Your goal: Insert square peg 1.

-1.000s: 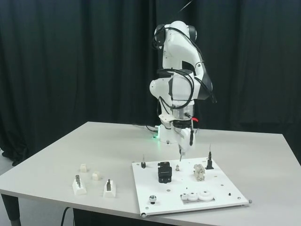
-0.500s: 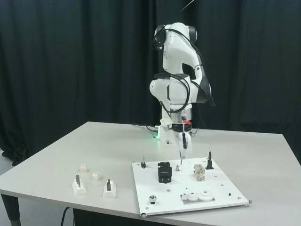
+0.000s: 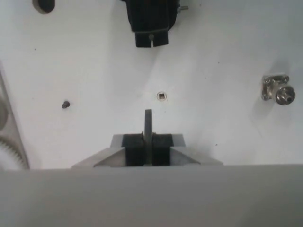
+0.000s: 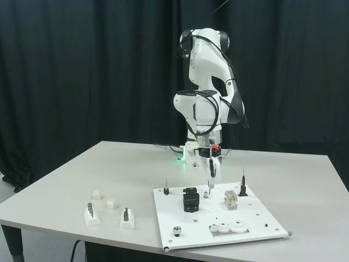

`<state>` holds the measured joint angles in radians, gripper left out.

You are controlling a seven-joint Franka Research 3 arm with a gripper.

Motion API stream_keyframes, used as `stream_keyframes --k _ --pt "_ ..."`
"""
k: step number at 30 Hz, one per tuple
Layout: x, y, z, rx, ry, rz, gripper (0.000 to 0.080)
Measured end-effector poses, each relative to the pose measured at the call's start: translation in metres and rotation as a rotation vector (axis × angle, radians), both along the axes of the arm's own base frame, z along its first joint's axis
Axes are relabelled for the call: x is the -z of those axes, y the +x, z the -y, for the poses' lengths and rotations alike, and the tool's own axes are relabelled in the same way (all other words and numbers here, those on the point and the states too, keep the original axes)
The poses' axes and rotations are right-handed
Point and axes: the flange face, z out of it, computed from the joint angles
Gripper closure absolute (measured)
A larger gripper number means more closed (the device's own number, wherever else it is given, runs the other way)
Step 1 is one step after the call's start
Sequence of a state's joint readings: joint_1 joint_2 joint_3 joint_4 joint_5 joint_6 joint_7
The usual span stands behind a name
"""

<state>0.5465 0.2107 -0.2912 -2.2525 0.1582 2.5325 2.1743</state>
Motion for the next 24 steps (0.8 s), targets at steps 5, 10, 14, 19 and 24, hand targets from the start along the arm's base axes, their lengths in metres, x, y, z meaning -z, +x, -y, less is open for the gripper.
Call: stream_keyframes --k 5,10,14,19,24 --pt "0.006 0.0 0.002 -0.001 -0.005 -0.002 0.0771" --pt "0.013 0.001 0.005 0.006 -0.002 0.0 0.0772" --pt "0.019 0.002 0.006 0.005 0.006 -0.001 0.0772" --pt "0.026 0.003 0.008 0.013 0.015 0.003 0.0772" --pt "0.033 0.003 0.009 0.016 0.021 0.004 0.0772"
